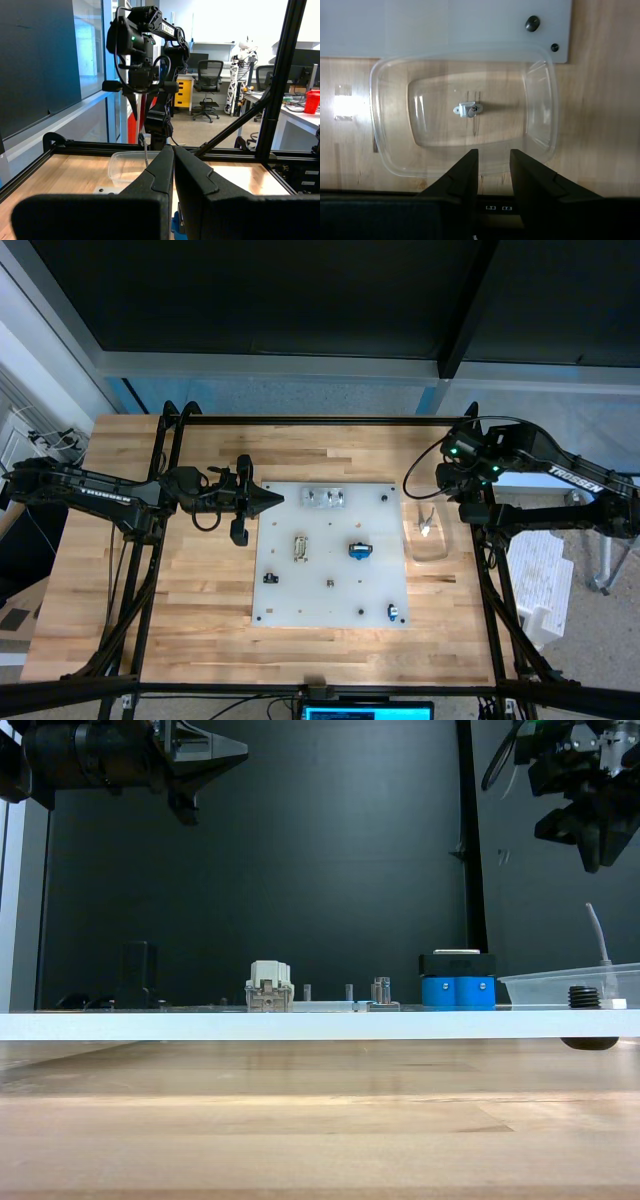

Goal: Pick the RJ45 connector and install on taskboard

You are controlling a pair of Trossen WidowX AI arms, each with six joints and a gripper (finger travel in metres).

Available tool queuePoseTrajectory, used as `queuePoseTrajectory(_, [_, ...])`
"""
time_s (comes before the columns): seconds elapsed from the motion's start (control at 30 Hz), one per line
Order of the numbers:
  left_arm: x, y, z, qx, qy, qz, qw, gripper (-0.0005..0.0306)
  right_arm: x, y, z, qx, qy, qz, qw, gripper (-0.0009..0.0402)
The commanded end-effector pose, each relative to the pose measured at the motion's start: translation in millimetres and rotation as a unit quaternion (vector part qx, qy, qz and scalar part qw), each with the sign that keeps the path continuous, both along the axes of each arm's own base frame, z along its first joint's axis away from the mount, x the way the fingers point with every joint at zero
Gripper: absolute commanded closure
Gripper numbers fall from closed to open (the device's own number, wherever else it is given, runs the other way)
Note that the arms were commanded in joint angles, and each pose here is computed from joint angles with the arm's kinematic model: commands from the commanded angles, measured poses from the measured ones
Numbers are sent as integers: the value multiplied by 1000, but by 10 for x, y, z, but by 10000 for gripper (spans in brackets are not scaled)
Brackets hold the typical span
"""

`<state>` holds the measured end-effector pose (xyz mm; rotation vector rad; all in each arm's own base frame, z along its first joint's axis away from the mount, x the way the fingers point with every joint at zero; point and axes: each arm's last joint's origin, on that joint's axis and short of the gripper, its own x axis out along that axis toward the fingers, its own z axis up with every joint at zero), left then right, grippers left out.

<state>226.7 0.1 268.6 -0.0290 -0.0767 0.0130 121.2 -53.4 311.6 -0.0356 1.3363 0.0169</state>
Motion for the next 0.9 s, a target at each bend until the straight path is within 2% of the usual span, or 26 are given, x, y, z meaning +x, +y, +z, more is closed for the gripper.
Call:
queuePoseTrajectory(0.03, [1, 0, 1, 0, 0, 0, 1000, 300, 35, -16, -65, 6, 14, 2, 1000, 290])
queuePoseTrajectory(0.6, [1, 0, 1, 0, 0, 0, 1000, 300, 116, -38, -482, 10, 19, 23, 1000, 226])
queuePoseTrajectory(0.9, [1, 0, 1, 0, 0, 0, 1000, 300, 144, 28, -693, 16, 29, 38, 999, 220])
